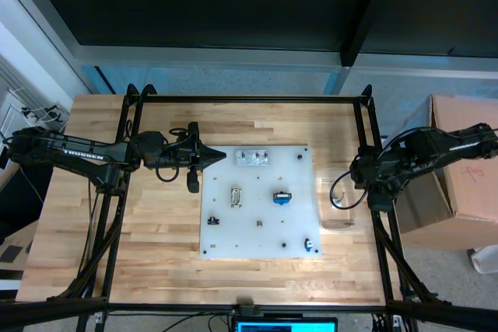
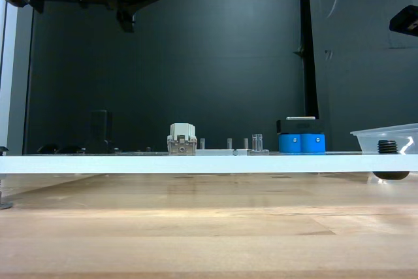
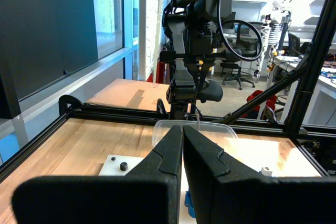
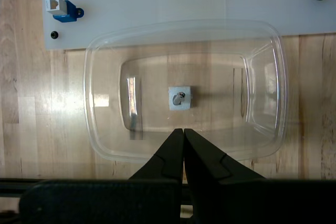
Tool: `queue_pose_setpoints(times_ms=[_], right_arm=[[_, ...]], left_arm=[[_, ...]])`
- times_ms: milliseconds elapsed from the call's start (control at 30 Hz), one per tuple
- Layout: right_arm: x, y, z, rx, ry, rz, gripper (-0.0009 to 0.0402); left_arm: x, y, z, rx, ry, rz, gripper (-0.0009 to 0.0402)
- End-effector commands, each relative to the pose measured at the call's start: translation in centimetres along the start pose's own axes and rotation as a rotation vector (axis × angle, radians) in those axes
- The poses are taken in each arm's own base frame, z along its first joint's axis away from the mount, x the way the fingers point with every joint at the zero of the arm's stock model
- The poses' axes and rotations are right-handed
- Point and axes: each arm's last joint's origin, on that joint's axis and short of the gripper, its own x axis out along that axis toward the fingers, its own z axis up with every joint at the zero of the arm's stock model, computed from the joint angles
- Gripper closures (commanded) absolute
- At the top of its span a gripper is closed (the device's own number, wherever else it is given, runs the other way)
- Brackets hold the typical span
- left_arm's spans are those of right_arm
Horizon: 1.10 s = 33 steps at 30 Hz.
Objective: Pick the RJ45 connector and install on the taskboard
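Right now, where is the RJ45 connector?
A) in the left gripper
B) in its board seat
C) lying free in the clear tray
C: the RJ45 connector lies in the clear tray under the shut right gripper; the shut left gripper hangs over the task board's left edge.

Black left end effector (image 3: 182, 129), right end effector (image 4: 183, 130); looped cables (image 1: 333, 190).

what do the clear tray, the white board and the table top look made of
The tray: clear glossy plastic; the wood shows through and its rim glints. The taskboard: white, matte, probably plastic sheet. The table: light wood strips with visible grain. The grey RJ45 connector lies free in the tray below the shut right tool; the shut left tool hangs above the board's left edge.
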Motion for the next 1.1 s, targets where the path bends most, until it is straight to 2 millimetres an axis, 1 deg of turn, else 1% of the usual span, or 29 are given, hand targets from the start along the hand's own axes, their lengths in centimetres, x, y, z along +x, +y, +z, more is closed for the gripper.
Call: queue_pose_setpoints(times_ms=[33,133,200,333,467,567,667,933,1100], right_arm=[[0.2,0.1,0.2,-0.002,0.011,-0.006,0.0391],[0.5,0.2,0.6,-0.001,0.032,-0.016,0.0376],[1.0,0.3,0.8,0.008,0.053,-0.030,0.0357],[2.6,0.4,1.1,0.046,0.102,-0.064,0.0301],[4.6,0.4,0.9,0.067,0.142,-0.077,0.0242],[5.8,0.4,0.7,0.087,0.138,-0.077,0.0211],[7.0,0.5,0.6,0.099,0.120,-0.069,0.0202],[9.3,1.0,-0.2,0.107,0.104,-0.058,0.0213],[10.7,1.0,-0.9,0.123,0.105,-0.057,0.0213]], left_arm=[[0.0,0.0,0.0,0.000,0.000,0.000,0.0393],[0.0,0.0,0.0,0.000,0.000,0.000,0.0393],[0.0,0.0,0.0,0.000,0.000,0.000,0.0393],[0.0,0.0,0.0,0.000,0.000,0.000,0.0393],[0.0,0.0,0.0,0.000,0.001,0.000,0.0393],[0.0,0.0,0.0,0.000,0.000,0.000,0.0393],[0.0,0.0,0.0,0.000,0.000,0.000,0.0393],[0.0,0.0,0.0,0.000,0.000,0.000,0.0393],[0.0,0.0,0.0,0.000,0.000,0.000,0.0393]])
